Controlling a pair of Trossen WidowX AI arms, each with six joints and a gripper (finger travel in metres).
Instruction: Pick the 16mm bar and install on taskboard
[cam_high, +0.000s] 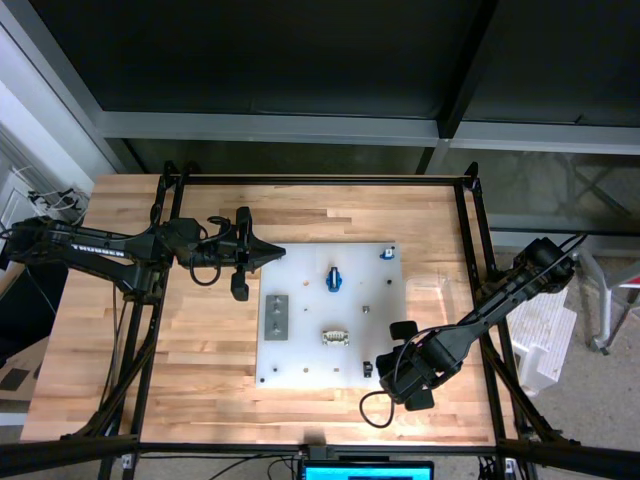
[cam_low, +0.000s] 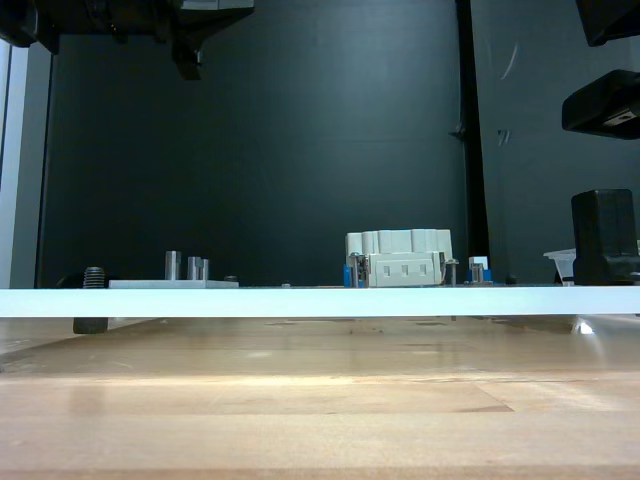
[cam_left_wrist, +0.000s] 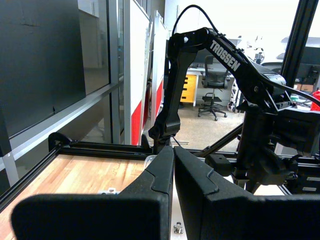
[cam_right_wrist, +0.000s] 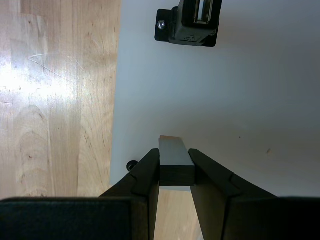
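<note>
Desk carries white taskboard. Left hand is raised by the board's far-left corner, fingers together. Right hand is over the board's near-right edge, clamped on 16mm bar. Bar's long axis runs along the fingers, free end toward the board.

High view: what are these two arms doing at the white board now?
The right gripper is shut on the 16mm bar, holding it over the near right part of the task board, clear of any seat. The left gripper, shut and empty, hangs by the board's far left corner.
</note>
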